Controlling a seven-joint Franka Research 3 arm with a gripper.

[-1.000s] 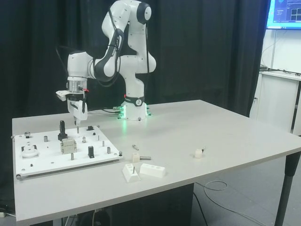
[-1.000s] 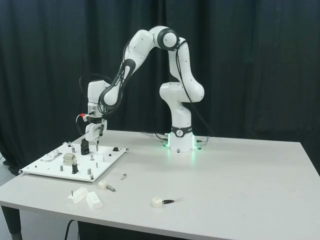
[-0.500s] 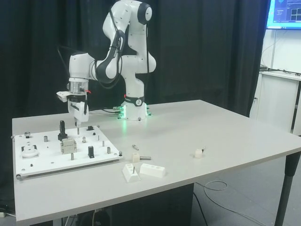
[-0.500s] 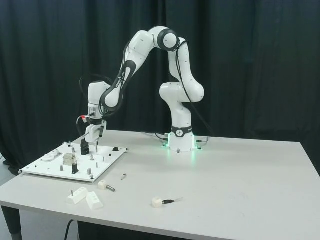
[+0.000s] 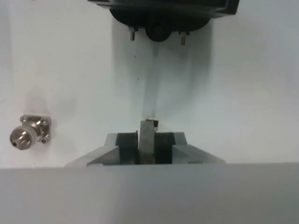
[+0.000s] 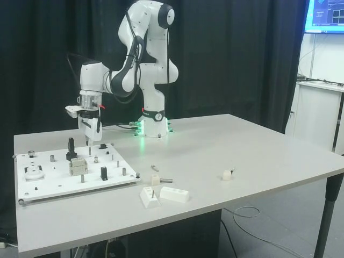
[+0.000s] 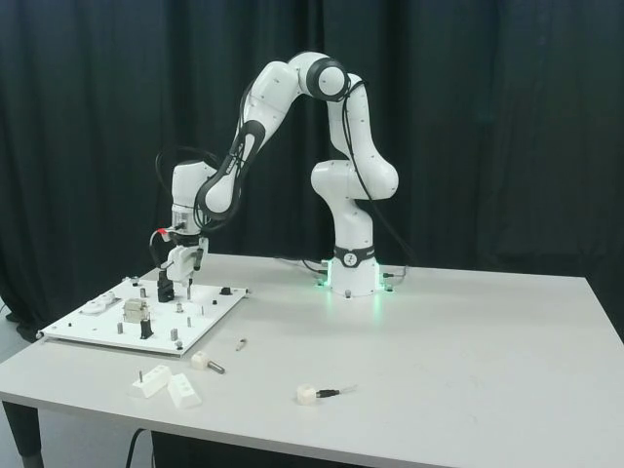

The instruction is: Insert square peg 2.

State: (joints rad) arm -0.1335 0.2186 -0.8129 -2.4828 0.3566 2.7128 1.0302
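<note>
reaching down over the white board, arm bent at the elbow, claw clenched on a thin square peg

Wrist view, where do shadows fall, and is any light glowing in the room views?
Wrist view: the end effector holds the peg; a soft grey shadow streaks across the white board toward the black fixture. Both room views: a green light glows at the arm's base on the grey table.
</note>
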